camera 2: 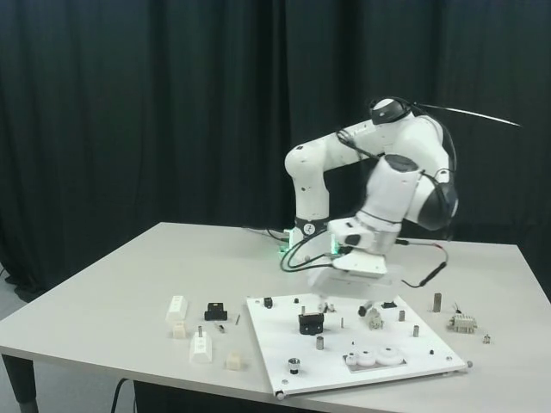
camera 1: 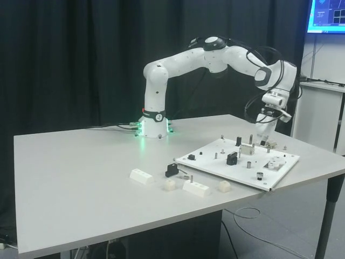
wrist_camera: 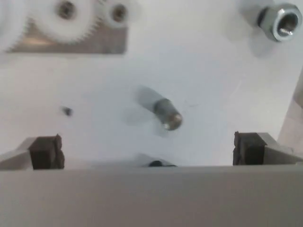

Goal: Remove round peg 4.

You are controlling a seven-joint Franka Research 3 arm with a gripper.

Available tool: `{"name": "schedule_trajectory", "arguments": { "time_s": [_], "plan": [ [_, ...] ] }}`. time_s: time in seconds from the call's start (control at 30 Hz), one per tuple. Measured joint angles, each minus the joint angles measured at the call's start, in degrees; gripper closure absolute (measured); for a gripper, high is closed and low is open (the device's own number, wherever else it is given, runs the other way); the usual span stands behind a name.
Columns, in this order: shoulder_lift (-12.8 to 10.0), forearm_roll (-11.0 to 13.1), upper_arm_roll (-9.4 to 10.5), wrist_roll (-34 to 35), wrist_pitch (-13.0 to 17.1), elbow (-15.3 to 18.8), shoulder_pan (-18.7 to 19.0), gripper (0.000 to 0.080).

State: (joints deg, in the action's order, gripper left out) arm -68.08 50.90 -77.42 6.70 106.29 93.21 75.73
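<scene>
Now your jaws stand wide, straddling the short grey metal round peg (wrist_camera: 168, 115) mid-frame. You're lined up so closing grips it upright from the white board (wrist_camera: 208, 75).

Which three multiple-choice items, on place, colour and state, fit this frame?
1. The pincer hangs over:
A) the board
B) the arm's base
C) bare table

2. The gears are:
A) black
B) green
C) white

3. The pincer is:
A) shut on a gear
B) open
C) shut, holding nothing

Answers:
1 A: the white board fills the wrist view below it.
2 C: they show white at the board's edge.
3 B: the fingers stand wide apart on either side of the peg, touching nothing.
</scene>
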Motion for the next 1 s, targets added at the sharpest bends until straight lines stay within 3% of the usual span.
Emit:
{"name": "schedule_trajectory", "arguments": {
  "time_s": [0.4,0.73,1.0],
  "plan": [
    [-0.2,7.5,-0.01,-6.2,-0.7,3.4,-3.1,0.0003],
    [-2.1,14.8,0.04,-8.7,-0.1,4.6,-4.5,0.0003],
    [-3.1,17.5,0.48,-9.5,0.6,5.4,-4.9,0.0003]
  ]
}}
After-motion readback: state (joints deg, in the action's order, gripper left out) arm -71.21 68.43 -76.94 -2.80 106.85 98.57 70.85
